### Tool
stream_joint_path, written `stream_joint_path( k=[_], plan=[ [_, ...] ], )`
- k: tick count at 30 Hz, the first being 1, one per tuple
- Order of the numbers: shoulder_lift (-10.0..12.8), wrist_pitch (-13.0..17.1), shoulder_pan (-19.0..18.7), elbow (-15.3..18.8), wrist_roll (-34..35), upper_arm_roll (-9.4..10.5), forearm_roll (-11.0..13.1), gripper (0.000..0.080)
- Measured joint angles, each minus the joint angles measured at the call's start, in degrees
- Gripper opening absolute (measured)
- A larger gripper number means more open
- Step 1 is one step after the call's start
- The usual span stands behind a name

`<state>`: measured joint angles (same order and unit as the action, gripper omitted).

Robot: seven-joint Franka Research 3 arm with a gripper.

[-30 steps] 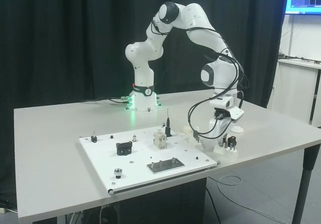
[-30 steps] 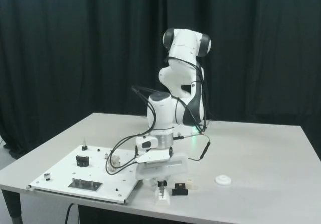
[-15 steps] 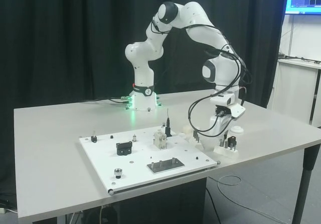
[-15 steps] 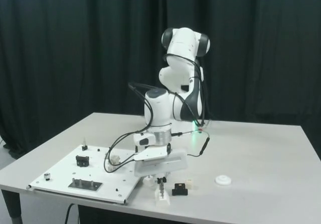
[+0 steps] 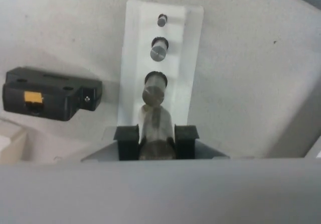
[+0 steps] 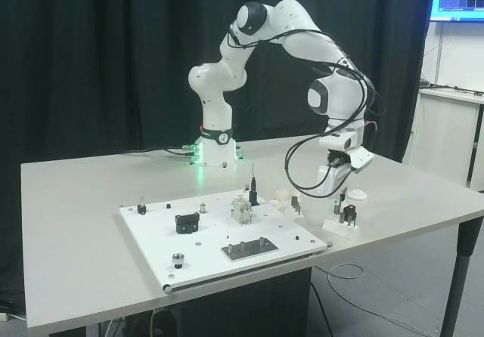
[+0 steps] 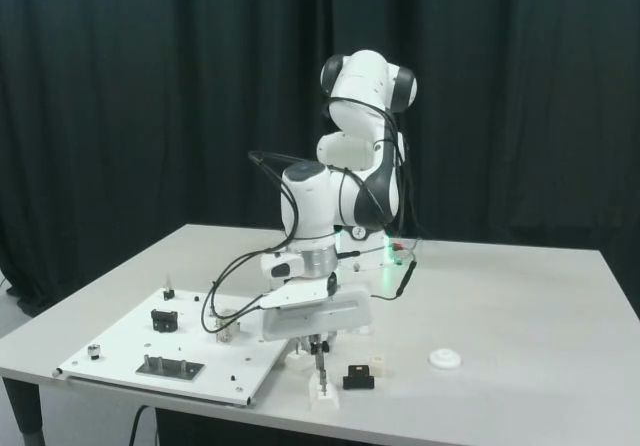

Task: Pick round peg 4.

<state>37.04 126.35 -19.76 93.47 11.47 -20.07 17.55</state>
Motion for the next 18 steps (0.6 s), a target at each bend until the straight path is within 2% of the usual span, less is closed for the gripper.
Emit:
stream_joint_path(
  k=[18],
  plan=[
    [-0.9, -1.4, 0.0, 0.0, 2.4, -1.48, 0.0, 0.0145]
  ],
)
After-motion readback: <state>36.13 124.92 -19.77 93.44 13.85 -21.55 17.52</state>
